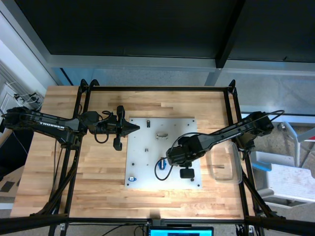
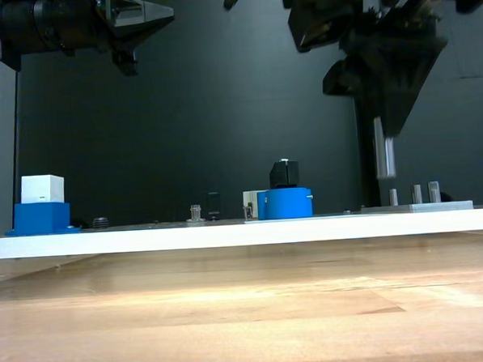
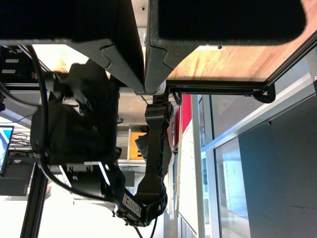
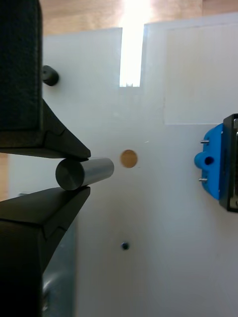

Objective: Pick the 16mm cylinder and place it in the container

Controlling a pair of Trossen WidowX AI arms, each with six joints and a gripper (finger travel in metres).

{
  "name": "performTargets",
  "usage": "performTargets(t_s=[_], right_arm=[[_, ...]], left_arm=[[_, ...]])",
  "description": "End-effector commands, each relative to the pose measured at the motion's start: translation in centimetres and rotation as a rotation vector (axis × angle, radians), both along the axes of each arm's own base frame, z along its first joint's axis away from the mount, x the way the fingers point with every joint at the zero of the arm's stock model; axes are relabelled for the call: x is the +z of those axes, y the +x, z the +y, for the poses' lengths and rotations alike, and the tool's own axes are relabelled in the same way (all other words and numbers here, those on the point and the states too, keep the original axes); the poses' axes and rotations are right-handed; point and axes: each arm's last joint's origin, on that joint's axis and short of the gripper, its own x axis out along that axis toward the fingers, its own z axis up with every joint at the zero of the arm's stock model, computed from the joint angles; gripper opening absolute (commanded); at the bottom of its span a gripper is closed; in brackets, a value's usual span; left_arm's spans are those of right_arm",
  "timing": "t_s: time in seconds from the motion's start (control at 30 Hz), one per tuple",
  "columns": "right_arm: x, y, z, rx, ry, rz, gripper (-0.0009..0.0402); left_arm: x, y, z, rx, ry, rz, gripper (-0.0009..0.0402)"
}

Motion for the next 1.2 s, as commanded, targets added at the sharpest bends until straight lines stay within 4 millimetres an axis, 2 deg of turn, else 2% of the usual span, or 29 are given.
performTargets(t_s=[0.03,0.33,1.2], right_arm=[[0.8,-0.8,-0.2,0.000,-0.001,0.008,0.0029],[2.5,-3.6,-1.0,-0.037,0.005,0.013,0.0029],[1.0,-12.6,-3.1,-0.205,0.084,0.067,0.0029]], left_arm=[[0.0,0.0,0.0,0.000,0.000,0.000,0.0000],[0.0,0.0,0.0,0.000,0.000,0.000,0.0000],[0.0,0.0,0.0,0.000,0.000,0.000,0.0000]])
